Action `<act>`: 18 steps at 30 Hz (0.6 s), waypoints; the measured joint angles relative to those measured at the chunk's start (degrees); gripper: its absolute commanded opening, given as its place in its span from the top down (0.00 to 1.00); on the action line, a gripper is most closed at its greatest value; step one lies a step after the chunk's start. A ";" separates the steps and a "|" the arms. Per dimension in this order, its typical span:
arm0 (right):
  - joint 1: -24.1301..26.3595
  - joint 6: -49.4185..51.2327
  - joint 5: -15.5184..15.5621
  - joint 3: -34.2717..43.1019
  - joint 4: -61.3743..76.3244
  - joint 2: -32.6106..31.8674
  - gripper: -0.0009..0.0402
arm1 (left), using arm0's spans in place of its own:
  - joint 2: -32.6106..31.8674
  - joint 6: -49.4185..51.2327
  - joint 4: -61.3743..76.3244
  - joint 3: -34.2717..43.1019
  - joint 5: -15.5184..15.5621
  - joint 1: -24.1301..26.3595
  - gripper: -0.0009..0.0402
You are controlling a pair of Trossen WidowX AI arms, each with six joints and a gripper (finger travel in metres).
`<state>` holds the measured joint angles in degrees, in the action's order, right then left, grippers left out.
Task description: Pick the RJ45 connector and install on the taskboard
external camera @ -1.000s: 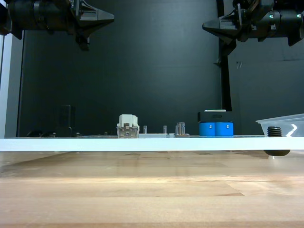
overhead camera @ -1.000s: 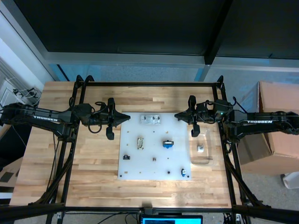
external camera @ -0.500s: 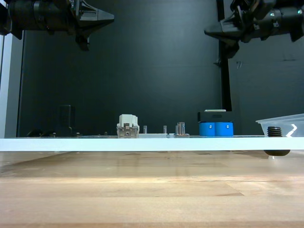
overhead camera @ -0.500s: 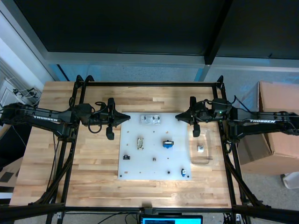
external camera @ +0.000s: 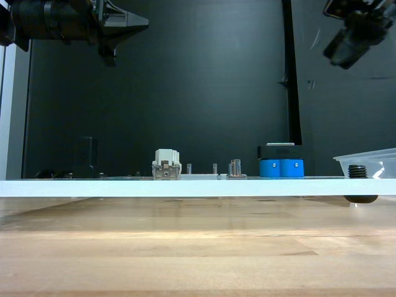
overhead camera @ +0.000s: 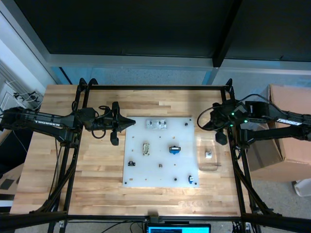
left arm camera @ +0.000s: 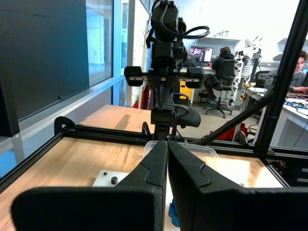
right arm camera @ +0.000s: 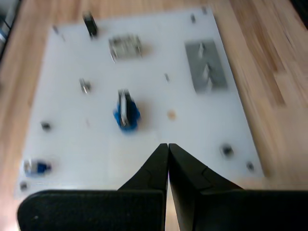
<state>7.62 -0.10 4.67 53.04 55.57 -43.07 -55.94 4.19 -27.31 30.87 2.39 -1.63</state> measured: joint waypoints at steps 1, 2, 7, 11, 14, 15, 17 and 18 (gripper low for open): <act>-0.31 0.00 -0.55 0.94 2.51 0.20 0.98 | 0.02 0.00 0.02 0.00 0.02 0.00 0.98; -0.57 0.00 -0.59 1.84 4.85 0.37 0.98 | 0.00 0.00 0.02 0.00 0.02 0.00 0.98; -1.25 -1.05 -0.59 5.11 14.12 1.42 0.98 | 0.00 0.00 0.02 0.00 0.02 0.00 0.98; -1.36 -2.21 -0.61 6.47 20.00 2.27 0.98 | 0.02 0.00 0.02 0.00 0.02 0.00 0.98; -1.42 -3.15 -0.59 6.78 23.80 2.60 0.98 | 0.00 0.00 0.00 0.00 0.02 0.00 0.98; -1.49 -3.58 -0.59 6.80 24.96 2.60 0.98 | 0.02 0.00 0.00 0.00 0.02 -0.02 0.98; -1.62 -4.13 -0.61 6.80 26.77 2.60 0.98 | 0.00 0.00 0.02 0.00 0.02 0.00 0.98; -1.66 -4.33 -0.59 6.80 27.45 2.60 0.98 | 0.02 0.00 0.00 0.00 0.00 0.00 0.98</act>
<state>5.96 -4.43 4.08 59.83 83.02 -40.47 -55.92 4.19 -27.31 30.87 2.39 -1.63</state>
